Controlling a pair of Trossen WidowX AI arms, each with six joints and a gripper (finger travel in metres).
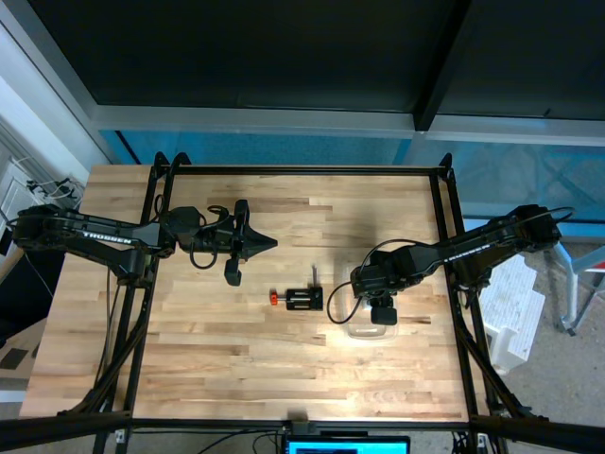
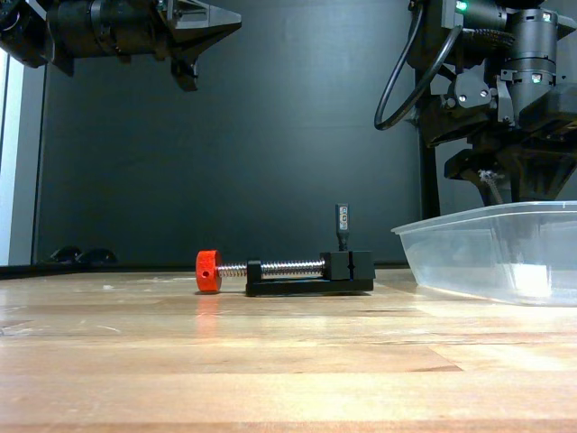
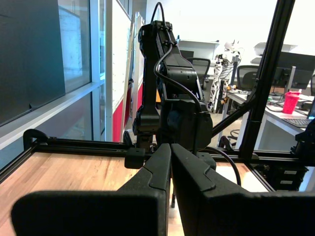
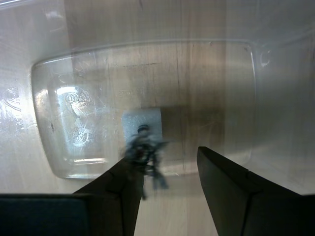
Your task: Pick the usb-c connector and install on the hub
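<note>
A small pale grey block, apparently the usb-c connector (image 4: 143, 121), lies free on the floor of a clear plastic tub (image 4: 49, 123); a dark blurred shape shows beside it. My right gripper (image 4: 166, 160) hangs open just above the tub (image 1: 367, 326), with nothing between its fingers. A black clamp with a red knob (image 2: 297, 272) stands at the table's middle and holds a thin grey piece upright, probably the hub (image 2: 342, 219). My left gripper (image 1: 267, 243) is shut and empty, held high to the left of the clamp and pointing right.
The tub (image 2: 491, 253) sits right of the clamp (image 1: 301, 299), a short gap between them. A black frame (image 1: 302, 171) runs along the table's back and sides. The right arm's cable (image 1: 342, 303) loops down beside the tub.
</note>
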